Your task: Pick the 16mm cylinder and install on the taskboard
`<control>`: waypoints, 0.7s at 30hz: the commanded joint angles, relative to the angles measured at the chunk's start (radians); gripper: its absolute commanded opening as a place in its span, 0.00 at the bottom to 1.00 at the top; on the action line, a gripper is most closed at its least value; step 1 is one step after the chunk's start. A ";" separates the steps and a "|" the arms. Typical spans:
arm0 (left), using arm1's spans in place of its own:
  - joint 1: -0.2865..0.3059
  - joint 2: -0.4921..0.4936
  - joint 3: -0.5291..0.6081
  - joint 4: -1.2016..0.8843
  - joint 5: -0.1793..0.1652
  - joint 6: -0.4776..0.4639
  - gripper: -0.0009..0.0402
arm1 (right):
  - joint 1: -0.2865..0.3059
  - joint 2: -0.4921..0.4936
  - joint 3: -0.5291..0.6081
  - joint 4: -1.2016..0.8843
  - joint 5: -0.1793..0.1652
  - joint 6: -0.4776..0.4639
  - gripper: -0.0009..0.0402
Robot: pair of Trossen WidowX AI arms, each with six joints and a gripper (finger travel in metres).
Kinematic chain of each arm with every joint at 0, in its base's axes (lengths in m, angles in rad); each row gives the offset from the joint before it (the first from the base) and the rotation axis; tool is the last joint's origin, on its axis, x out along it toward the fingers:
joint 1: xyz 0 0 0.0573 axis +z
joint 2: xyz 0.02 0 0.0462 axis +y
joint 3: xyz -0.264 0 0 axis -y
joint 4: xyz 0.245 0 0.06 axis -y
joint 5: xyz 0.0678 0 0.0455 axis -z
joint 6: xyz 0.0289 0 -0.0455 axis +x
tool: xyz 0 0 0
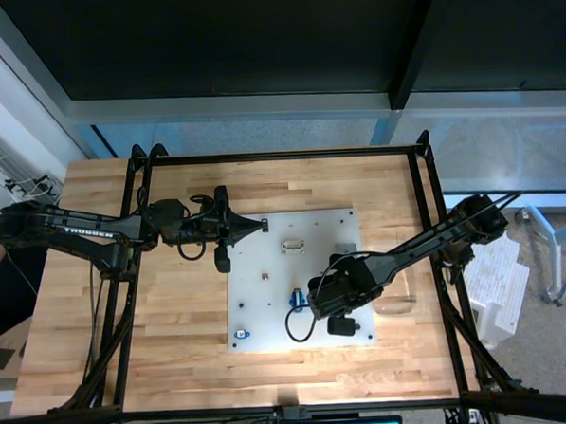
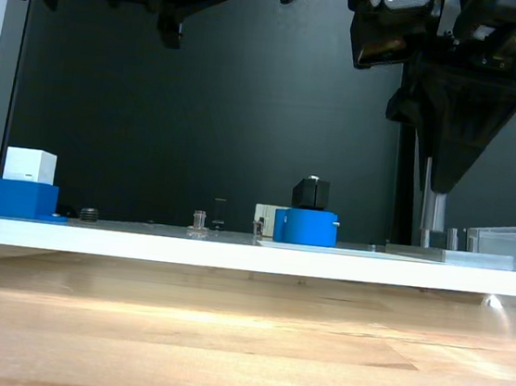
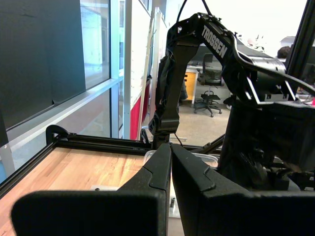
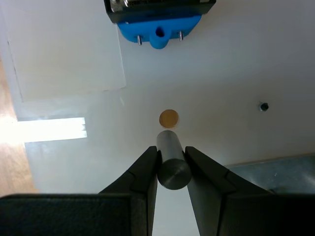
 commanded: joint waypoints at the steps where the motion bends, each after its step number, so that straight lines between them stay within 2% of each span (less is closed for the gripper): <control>1: 0.000 0.000 0.000 0.000 0.000 0.000 0.02 | 0.002 0.015 -0.001 0.004 -0.002 0.000 0.04; 21: 0.000 0.000 0.000 0.000 0.000 0.000 0.02 | 0.005 0.063 -0.001 0.015 -0.002 0.000 0.04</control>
